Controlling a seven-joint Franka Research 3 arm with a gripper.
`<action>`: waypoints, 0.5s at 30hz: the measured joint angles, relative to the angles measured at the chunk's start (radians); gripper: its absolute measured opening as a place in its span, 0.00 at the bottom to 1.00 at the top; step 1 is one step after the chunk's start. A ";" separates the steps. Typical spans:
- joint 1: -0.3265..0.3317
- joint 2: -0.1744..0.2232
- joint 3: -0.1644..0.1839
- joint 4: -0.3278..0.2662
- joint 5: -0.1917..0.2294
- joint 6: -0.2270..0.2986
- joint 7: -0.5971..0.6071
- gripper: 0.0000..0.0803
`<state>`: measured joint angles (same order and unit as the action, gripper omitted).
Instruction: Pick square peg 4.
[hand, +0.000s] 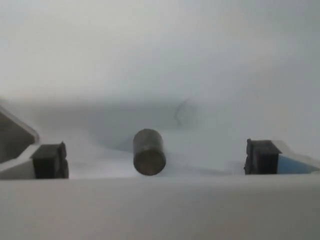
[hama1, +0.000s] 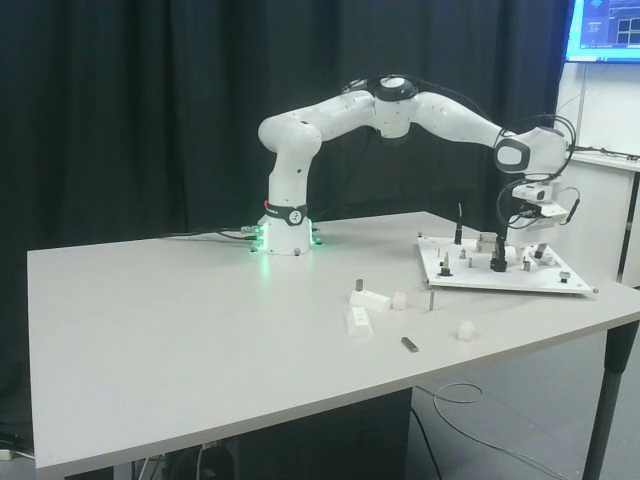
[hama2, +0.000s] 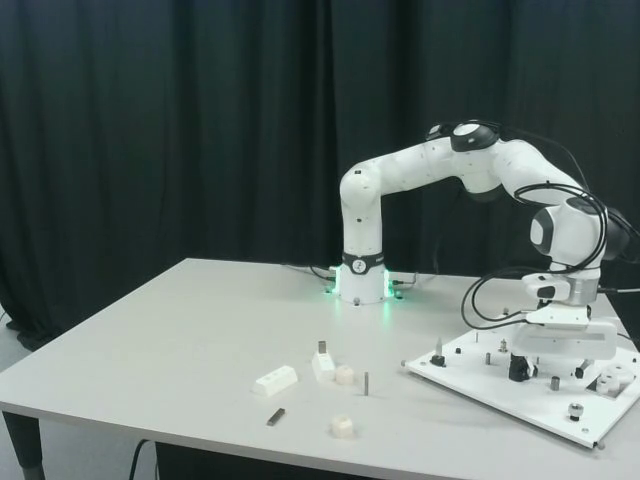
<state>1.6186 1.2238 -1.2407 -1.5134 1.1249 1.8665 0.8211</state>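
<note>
Over the white board (hama1: 500, 277) at the right end of the grey surface (hama1: 200, 310), the pincer (hand: 155, 157) stands wide open, its black fingertips (hand: 49, 160) flanking a dark peg (hand: 149, 151) without touching it.

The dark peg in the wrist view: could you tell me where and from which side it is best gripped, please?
Probably the upper sides of the dark peg, coming straight down: it appears to stand upright on the white board, centred in the open gripper, both flanks free.
</note>
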 joint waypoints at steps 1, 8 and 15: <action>-0.001 0.000 -0.001 0.000 0.000 0.000 0.000 0.94; -0.003 -0.001 -0.005 0.000 0.000 -0.001 0.000 0.99; -0.005 -0.001 -0.011 -0.001 0.000 -0.001 0.000 1.00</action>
<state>1.6139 1.2228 -1.2514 -1.5139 1.1249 1.8657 0.8211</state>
